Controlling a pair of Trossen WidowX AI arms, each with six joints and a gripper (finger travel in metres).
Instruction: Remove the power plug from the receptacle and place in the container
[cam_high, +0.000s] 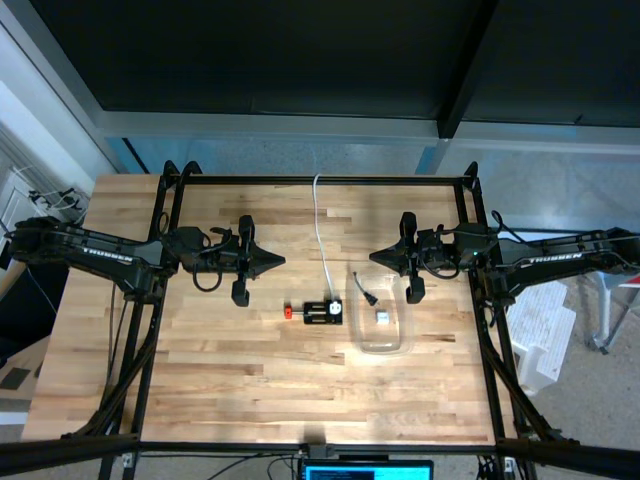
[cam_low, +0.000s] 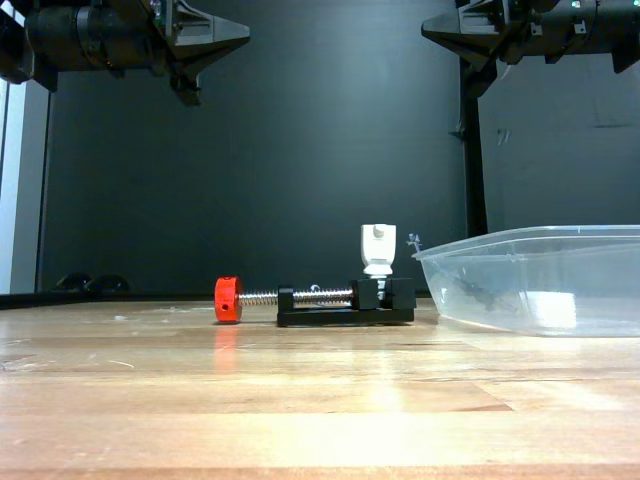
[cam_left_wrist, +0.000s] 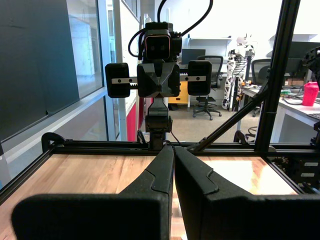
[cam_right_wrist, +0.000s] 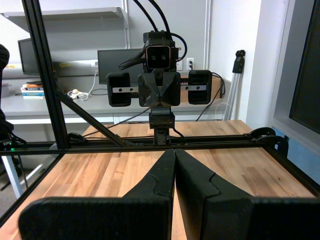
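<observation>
Lying inside the clear container, beside a small white-grey cube, the power plug is out of the receptacle, which sits just beside the tub. Farther back, the left gripper and right gripper hover well apart, both clenched and empty. A white cable runs toward the far edge.

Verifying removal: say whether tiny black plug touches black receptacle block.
Apart: high view shows plug inside clear tub, a gap from receptacle. Raised and shut: left gripper, right gripper.
</observation>
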